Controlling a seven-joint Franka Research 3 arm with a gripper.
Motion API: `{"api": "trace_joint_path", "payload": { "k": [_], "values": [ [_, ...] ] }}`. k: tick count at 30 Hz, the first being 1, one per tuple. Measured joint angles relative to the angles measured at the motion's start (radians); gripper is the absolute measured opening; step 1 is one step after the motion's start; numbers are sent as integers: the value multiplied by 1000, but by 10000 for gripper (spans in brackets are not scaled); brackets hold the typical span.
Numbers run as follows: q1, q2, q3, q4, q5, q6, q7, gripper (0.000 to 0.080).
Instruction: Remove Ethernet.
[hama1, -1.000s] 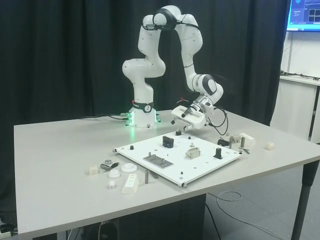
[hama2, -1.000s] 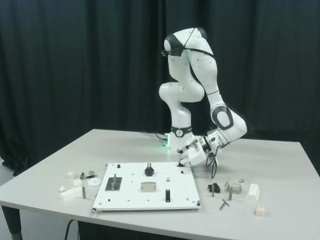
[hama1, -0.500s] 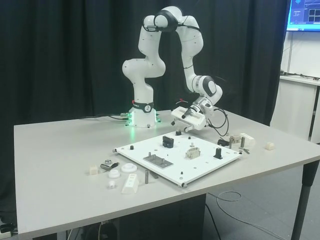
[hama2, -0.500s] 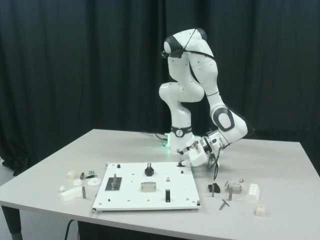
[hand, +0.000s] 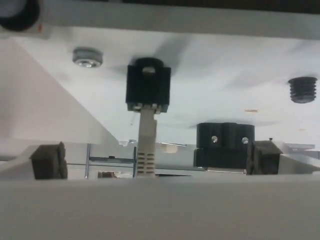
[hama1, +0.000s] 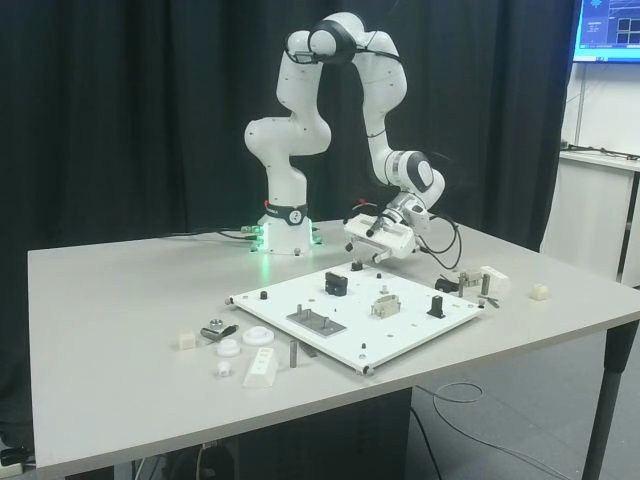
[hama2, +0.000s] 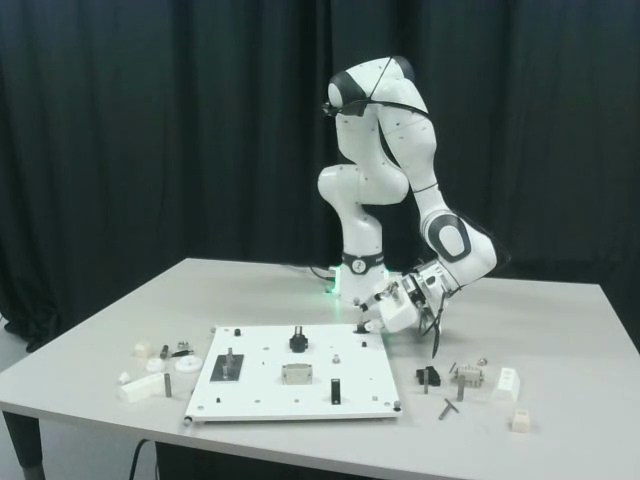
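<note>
In the wrist view, a white network plug (hand: 146, 145) sits in a black socket block (hand: 148, 85) on the white board (hand: 225, 65). The plug's ribbed boot points toward the camera. The two black finger pads (hand: 49, 161) stand well apart, one on each side of the plug, and neither touches it, so the gripper (hand: 155, 160) is released and holds nothing. A second black block (hand: 224, 144) with two small screws stands near one pad. A grey nut (hand: 87, 56) and a black threaded stud (hand: 302, 89) sit on the board farther off.

In the first room view, the white arm (hama1: 300, 130) bends down from its base, where a green light (hama1: 258, 238) glows. The gripper (hama1: 372, 256) hangs tilted just above the far edge of the white board (hama1: 300, 300), which lies on the grey table (hama1: 110, 300). The plug is too small to make out here. A metal bracket (hama1: 317, 322), a black block (hama1: 335, 284) and another black piece (hama1: 438, 305) stand on the board. Small white parts (hama1: 240, 350) lie on the table beside the board, nearer the camera.

In the second room view, the gripper (hama2: 372, 322) is low over the board's (hama2: 260, 395) back edge, near its corner. Loose parts (hama2: 470, 385) lie on the table (hama2: 560, 330) on one side of the board, and more white pieces (hama2: 150, 370) on the other.
</note>
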Motion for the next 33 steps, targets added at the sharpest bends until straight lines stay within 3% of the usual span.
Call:
{"api": "trace_joint_path", "payload": {
  "k": [33],
  "values": [
    [-18,10,-29,6,-57,40,37,800]
  ]
}}
